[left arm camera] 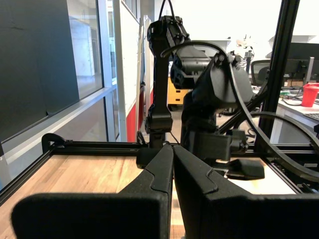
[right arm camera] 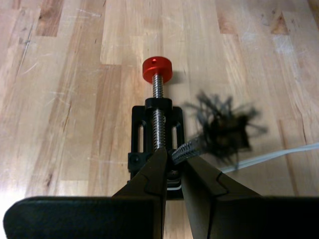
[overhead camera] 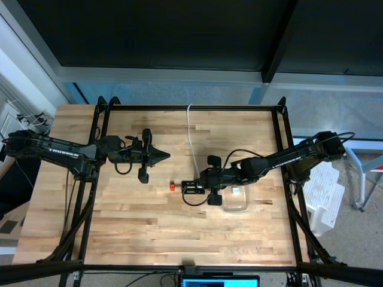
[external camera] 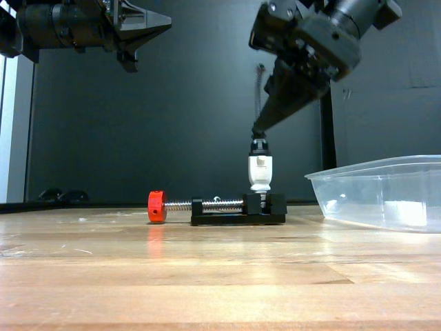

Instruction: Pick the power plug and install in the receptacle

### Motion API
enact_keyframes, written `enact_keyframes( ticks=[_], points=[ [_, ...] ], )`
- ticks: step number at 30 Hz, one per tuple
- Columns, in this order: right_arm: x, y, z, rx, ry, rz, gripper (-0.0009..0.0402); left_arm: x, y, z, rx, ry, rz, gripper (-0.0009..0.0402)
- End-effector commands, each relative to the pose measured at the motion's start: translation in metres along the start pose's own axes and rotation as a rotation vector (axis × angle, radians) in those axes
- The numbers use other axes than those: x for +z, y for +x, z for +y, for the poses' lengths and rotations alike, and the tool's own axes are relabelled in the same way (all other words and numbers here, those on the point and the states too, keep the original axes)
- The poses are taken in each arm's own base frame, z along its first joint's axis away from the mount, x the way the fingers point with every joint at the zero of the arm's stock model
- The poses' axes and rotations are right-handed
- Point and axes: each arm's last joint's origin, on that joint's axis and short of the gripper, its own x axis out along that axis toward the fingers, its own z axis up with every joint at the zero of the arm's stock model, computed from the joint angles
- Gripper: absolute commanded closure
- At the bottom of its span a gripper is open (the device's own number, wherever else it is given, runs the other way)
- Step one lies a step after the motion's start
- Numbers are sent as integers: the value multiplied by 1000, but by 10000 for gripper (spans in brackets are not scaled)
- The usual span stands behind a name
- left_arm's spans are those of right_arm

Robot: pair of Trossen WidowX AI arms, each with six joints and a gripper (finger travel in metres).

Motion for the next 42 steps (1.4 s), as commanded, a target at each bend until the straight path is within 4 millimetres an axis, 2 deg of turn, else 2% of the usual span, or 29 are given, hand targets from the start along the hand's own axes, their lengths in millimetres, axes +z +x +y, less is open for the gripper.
enact_keyframes(
  ticks=[1, 6, 18, 32, 42],
  points=[
    [-6, 3, 0, 0, -2, -6, 393, 0, 0, 0, 0, 0, 0, 393],
    [-12, 3, 0, 5, 3, -28, 393, 0, 0, 0, 0, 0, 0, 393],
    [-4, -1, 1, 10, 6, -49, 386, 0, 0, 0, 0, 0, 0, 393],
    [6, -11, 0, 10, 6, -53, 302, 0, 0, 0, 0, 0, 0, 393],
    [11, -34, -5, 14, 28, -75, 259, 0, 0, 0, 0, 0, 0, 393]
  ],
)
